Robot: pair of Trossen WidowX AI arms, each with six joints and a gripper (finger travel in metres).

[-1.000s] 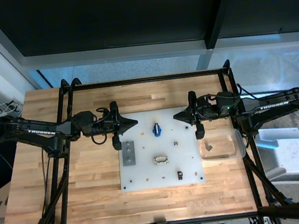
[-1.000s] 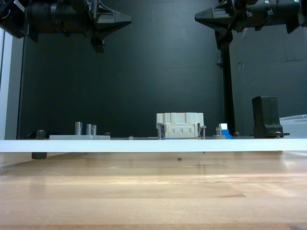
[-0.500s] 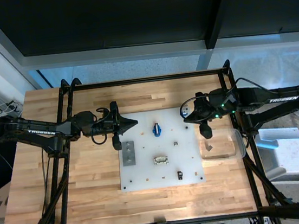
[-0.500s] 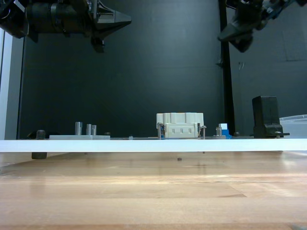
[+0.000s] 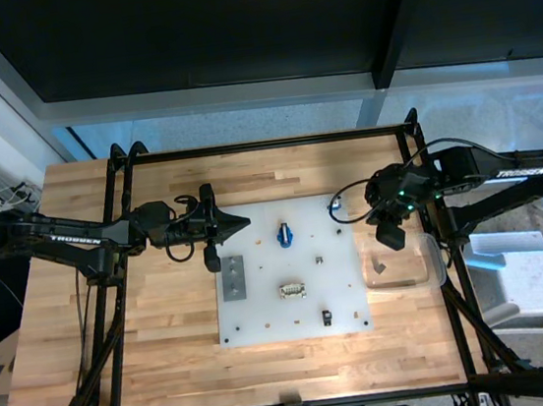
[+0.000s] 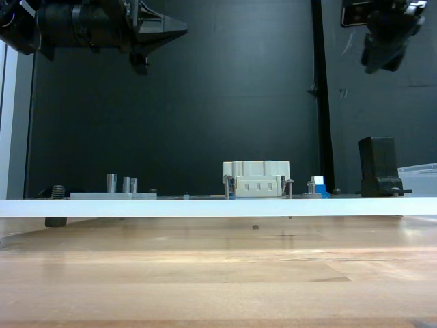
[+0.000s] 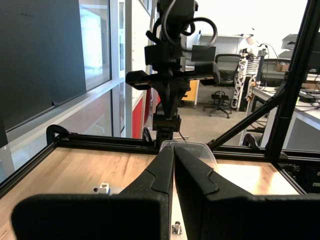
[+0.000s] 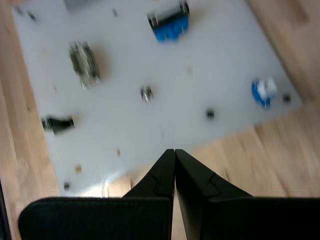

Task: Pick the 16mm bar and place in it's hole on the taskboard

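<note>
High view: the left gripper (image 5: 242, 223) is being held high over the left edge of the taskboard (image 5: 265, 313), its fingers pressed together on nothing. The right gripper (image 5: 392, 236) is being pointed downward above the board's right edge, beside the clear tray (image 5: 436, 267), fingers likewise pressed together, empty. A small grey piece (image 5: 379, 268) is lying in the tray; whether it is the 16mm bar cannot be told.

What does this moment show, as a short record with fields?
Left gripper: shut, empty, high over the taskboard's far-left part
Right gripper: shut, empty, high by the taskboard's right edge, near the clear bin
16mm bar: in neither gripper; position cannot be told
Change: right gripper moved rightward off the board; left gripper unmoved
</note>
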